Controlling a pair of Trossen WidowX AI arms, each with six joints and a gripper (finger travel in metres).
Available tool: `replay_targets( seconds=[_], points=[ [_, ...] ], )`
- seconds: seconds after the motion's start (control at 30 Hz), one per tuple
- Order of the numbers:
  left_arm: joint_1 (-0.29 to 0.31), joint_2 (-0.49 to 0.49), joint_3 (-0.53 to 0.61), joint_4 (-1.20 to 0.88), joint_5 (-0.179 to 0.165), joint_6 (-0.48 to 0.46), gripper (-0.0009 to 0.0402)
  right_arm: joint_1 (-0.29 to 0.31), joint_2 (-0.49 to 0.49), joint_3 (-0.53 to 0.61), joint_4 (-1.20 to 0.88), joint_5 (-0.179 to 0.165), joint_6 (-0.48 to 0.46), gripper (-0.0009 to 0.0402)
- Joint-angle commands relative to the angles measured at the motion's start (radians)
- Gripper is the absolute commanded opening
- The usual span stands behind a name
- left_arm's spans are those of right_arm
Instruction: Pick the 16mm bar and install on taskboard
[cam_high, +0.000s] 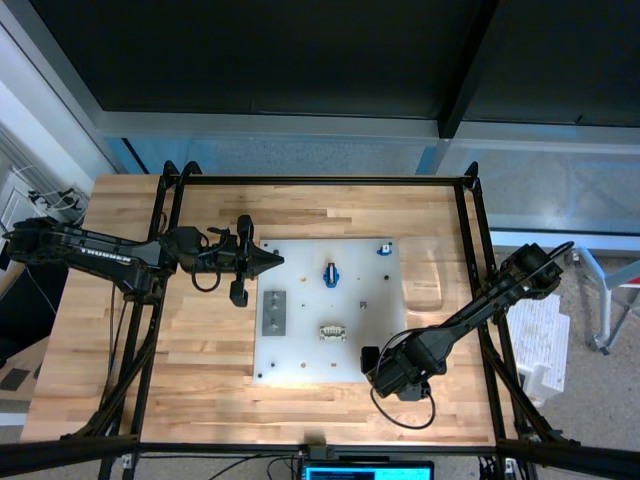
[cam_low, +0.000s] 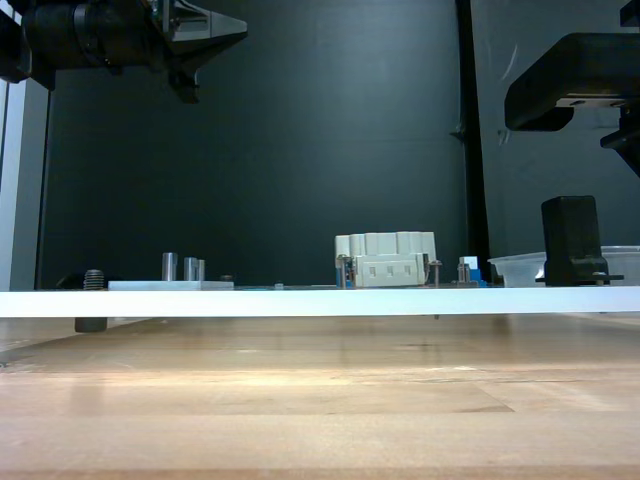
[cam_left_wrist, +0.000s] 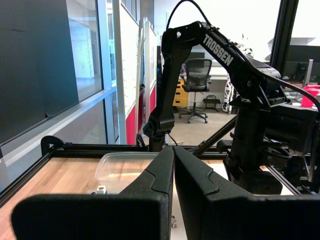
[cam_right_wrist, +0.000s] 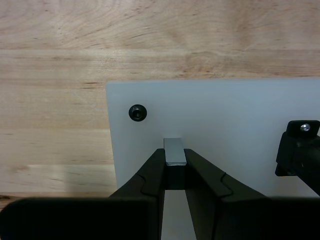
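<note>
The right tool (cam_right_wrist: 175, 161) grasps the 16mm bar (cam_right_wrist: 175, 151), a short grey metal piece, between its fingers. It holds the bar over the near right corner of the white taskboard (cam_right_wrist: 235, 115), which lies on the wooden counter (cam_high: 200, 400). The left tool (cam_high: 272, 258) is clenched on nothing and hovers high above the board's far left edge.

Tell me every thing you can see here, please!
taskboard: one, white, middle of the wooden table.
metal block: one, grey, board's left side.
connector: one, beige, near the board's middle.
blue parts: two, blue, board's far half.
plastic tub: one, clear, on the table right of the board.
16mm bar: one, grey, at the board's near-right corner.
left gripper: one, black, raised over the board's far-left edge, jaws shut.
right gripper: one, black, same near-right corner, jaws clamping the bar.
</note>
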Motion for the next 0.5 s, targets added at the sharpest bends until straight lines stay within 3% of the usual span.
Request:
replay_targets(
  seconds=[0.03, 0.5],
  points=[
    [0.000, 0.000, 0.000, 0.000, 0.000, 0.000, 0.0000, 0.000, 0.000, 0.000, -0.005, -0.001, 0.001, 0.0016],
    [0.000, 0.000, 0.000, 0.000, 0.000, 0.000, 0.0000, 0.000, -0.025, 0.014, -0.035, 0.001, -0.002, 0.0172]
  ],
)
